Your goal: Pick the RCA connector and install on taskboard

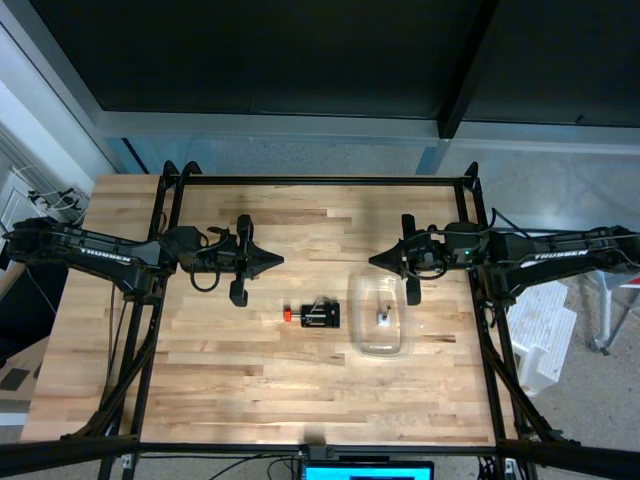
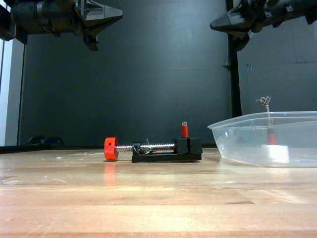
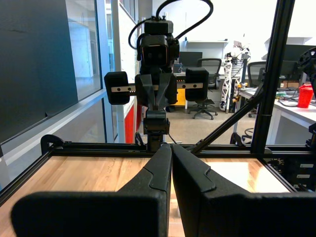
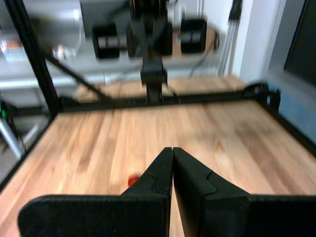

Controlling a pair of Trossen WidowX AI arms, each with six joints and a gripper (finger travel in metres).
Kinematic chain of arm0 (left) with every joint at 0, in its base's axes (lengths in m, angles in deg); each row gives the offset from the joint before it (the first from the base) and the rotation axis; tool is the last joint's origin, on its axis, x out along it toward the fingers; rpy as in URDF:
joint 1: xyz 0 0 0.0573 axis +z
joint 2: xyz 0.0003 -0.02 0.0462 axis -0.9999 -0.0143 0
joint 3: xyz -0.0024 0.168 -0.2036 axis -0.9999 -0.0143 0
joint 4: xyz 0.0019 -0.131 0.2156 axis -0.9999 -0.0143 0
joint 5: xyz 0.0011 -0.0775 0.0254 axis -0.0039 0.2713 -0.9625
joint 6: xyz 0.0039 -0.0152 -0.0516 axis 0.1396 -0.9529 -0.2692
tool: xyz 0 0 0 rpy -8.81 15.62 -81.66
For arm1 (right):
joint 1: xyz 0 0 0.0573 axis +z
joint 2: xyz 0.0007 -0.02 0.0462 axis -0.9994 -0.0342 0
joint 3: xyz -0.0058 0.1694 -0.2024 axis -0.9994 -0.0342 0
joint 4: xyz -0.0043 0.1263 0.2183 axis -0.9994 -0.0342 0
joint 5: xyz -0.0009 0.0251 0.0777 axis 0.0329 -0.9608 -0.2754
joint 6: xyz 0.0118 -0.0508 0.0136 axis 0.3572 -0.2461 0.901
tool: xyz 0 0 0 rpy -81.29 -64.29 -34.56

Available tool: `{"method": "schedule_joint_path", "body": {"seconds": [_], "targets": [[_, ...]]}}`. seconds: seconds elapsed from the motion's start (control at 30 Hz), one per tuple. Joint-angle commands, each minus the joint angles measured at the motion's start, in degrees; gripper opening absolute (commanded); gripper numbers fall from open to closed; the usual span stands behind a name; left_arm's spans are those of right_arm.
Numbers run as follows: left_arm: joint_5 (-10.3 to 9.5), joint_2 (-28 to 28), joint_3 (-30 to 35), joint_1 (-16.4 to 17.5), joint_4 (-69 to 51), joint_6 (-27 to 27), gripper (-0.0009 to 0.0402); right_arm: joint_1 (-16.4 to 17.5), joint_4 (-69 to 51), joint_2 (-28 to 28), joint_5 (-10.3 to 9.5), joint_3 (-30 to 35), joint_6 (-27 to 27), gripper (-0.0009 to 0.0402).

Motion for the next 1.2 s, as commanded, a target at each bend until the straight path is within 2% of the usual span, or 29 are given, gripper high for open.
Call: {"method": "schedule_joint_path", "body": {"seconds": [0.03, 0.17, 0.23, 0.43, 0.67, 1.1, 1.2], "targets": [[0.00, 0.0, 0.0, 0.0, 0.0, 0.0, 0.0000, 1.5, -8.4, 0.0, 0.02, 3.0, 0.2, 0.0000], [0.00, 0.0, 0.0, 0.0, 0.0, 0.0, 0.0000, 3.9, -19.0, -0.2, 0.85, 6.5, 0.5, 0.0000], [0.00, 0.0, 0.0, 0.0, 0.0, 0.0, 0.0000, 4.9, -23.9, -0.2, 2.19, 8.0, 1.9, 0.0000], [0.00, 0.0, 0.0, 0.0, 0.0, 0.0, 0.0000, 7.5, -34.8, -0.4, 3.45, 11.3, 5.9, 0.0000], [0.00, 0.0, 0.0, 0.0, 0.0, 0.0, 0.0000, 10.4, -45.3, -3.4, 2.89, 14.3, 7.6, 0.0000], [0.00, 0.0, 0.0, 0.0, 0.0, 0.0, 0.0000, 14.6, -48.9, -9.4, 3.10, 14.3, 12.5, 0.0000], [0.00, 0.0, 0.0, 0.0, 0.0, 0.0, 0.0000, 14.7, -48.9, -10.6, 4.02, 14.2, 13.4, 0.0003]]}}
